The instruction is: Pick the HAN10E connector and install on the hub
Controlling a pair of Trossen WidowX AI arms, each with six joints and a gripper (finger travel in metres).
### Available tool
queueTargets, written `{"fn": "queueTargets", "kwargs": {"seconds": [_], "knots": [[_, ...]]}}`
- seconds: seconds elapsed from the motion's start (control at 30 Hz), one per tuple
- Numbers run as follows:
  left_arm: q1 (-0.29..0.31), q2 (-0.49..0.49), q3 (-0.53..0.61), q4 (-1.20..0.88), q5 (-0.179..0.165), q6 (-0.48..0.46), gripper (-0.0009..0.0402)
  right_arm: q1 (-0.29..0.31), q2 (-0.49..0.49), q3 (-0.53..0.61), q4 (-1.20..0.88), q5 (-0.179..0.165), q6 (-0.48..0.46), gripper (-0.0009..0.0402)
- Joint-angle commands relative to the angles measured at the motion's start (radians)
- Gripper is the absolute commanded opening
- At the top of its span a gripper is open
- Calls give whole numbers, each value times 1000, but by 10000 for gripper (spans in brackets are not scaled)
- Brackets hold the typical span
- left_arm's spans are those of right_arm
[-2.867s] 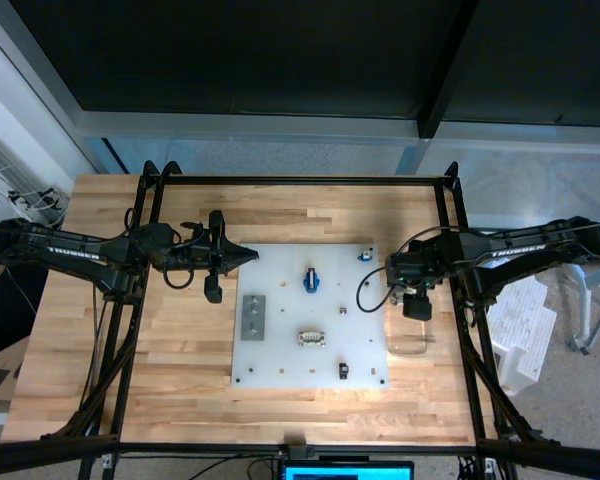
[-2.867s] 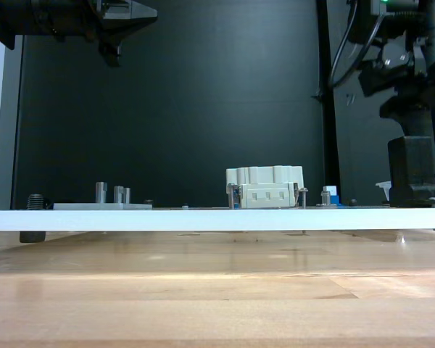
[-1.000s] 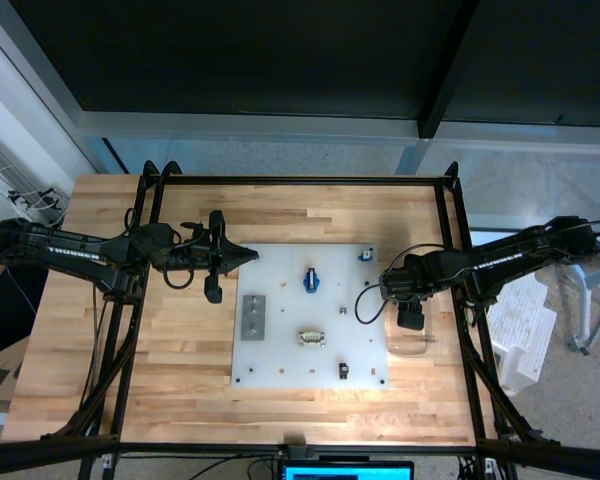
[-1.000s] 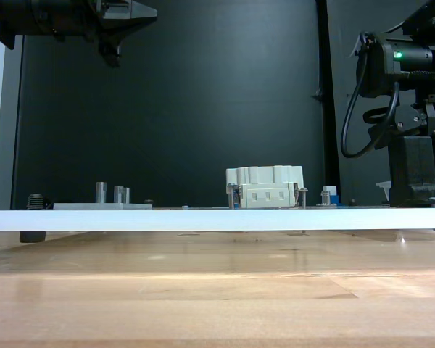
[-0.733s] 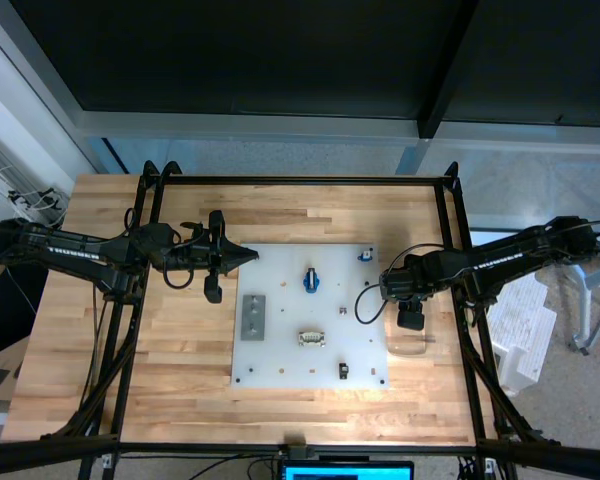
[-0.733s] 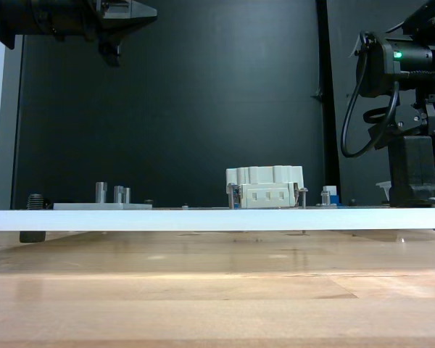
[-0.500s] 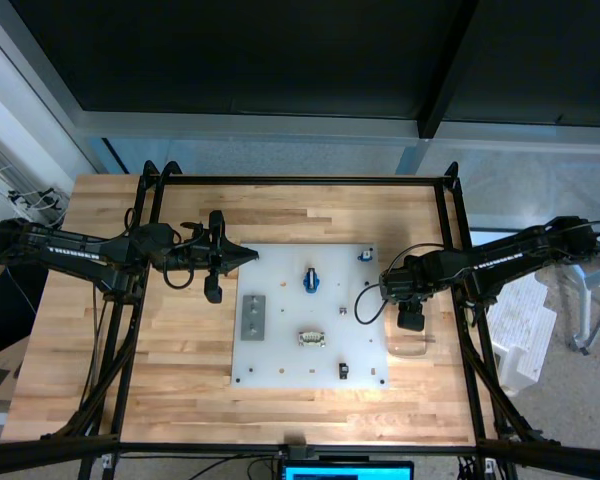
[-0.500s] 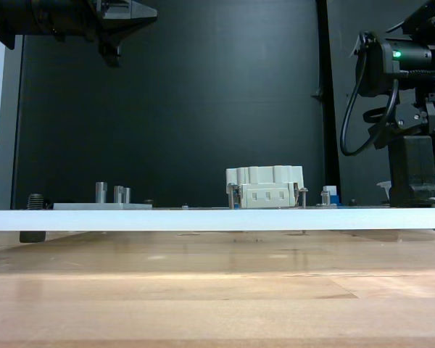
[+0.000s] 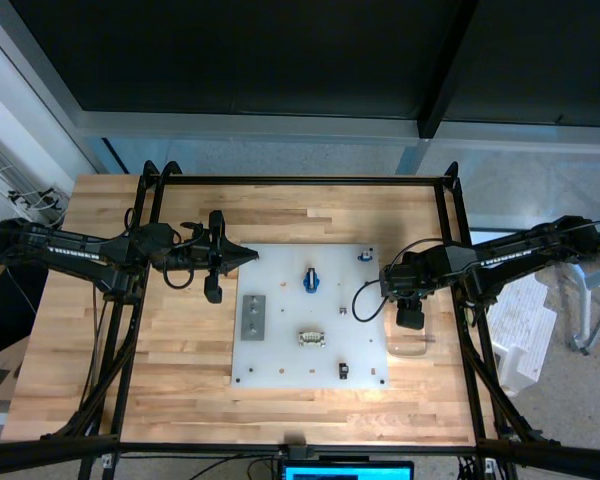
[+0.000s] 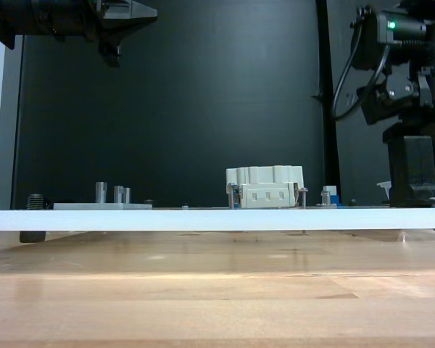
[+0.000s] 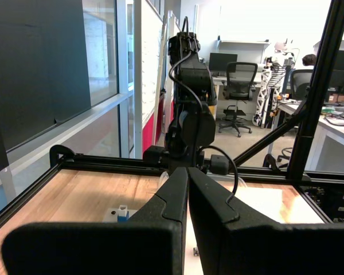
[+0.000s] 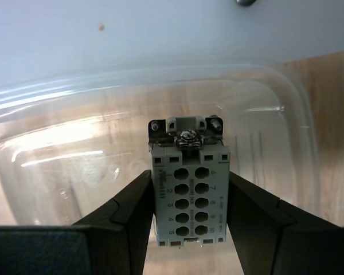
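Observation:
The HAN10E connector [image 12: 188, 192], a pale grey block with two rows of numbered pin holes, sits between the fingers [image 12: 132, 212] of my right gripper [image 12: 189, 177], which is shut on it over a clear plastic container [image 12: 74, 143]. In the high view my right gripper [image 9: 410, 318] is just off the white board's right edge. The hub [image 9: 312, 340], a grey housing with a beige insert [image 10: 264, 187], stands on the board near its middle. My left gripper [image 9: 245, 255] is shut and empty, held high beside the board's far left corner [image 11: 187, 172].
The white board [image 9: 280, 370] also carries a plain grey block with two holes [image 9: 252, 316], a blue upright piece [image 9: 311, 280] and a tiny black part [image 9: 344, 371]. The clear container [image 9: 410, 345] lies on the wooden table. A black frame rail [image 9: 300, 181] surrounds the work area.
My right arm's wrist has risen a little, with the connector still between the fingers over the container. The left arm has not moved.

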Motion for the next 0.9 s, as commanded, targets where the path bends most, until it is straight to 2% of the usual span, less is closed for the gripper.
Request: {"fn": "queueTargets", "kwargs": {"seconds": [0.03,0.3,0.9], "knots": [[0,0,0,0,0,0,0,13,-2,39,-34,2,1,8],[0,0,0,0,0,0,0,52,-2,113,-75,2,-2,8],[0,0,0,0,0,0,0,158,-1,137,-71,3,21,8]]}}
